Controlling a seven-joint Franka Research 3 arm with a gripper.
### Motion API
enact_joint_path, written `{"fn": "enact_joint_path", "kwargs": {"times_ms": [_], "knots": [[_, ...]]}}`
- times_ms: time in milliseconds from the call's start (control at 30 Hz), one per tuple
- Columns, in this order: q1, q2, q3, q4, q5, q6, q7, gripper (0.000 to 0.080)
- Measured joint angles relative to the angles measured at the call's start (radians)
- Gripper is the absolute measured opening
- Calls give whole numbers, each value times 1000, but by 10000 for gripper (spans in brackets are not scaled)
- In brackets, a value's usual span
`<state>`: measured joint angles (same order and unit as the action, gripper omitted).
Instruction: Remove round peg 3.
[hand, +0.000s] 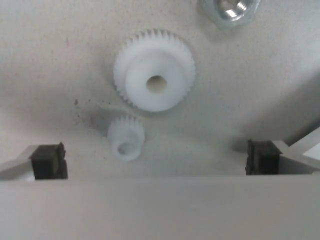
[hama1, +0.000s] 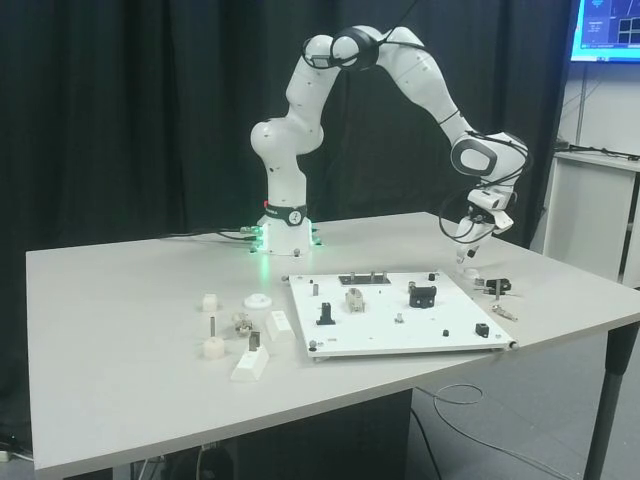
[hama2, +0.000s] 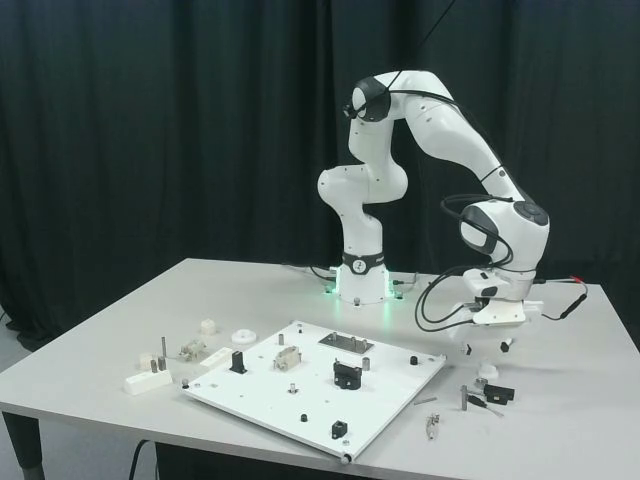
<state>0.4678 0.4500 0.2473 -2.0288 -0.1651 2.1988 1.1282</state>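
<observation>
My gripper hangs open over the grey table to the right of the white assembly board, well apart from it. Nothing is between its black fingertips. Below it on the table lie a large white gear, a small white gear and a metal nut. In the room views the gripper hovers a little above the tabletop. Several short pegs stand on the board, among them one near its back left corner. I cannot tell which one is round peg 3.
A black part and a small metal piece lie right of the board near the table edge. Left of the board sit white blocks, a white gear and a peg in a white base. The arm's base stands behind the board.
</observation>
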Motion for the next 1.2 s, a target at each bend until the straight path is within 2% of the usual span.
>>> {"fn": "enact_joint_path", "kwargs": {"times_ms": [1200], "knots": [[15,-1,-50,22,-7,-21,-2,800]]}}
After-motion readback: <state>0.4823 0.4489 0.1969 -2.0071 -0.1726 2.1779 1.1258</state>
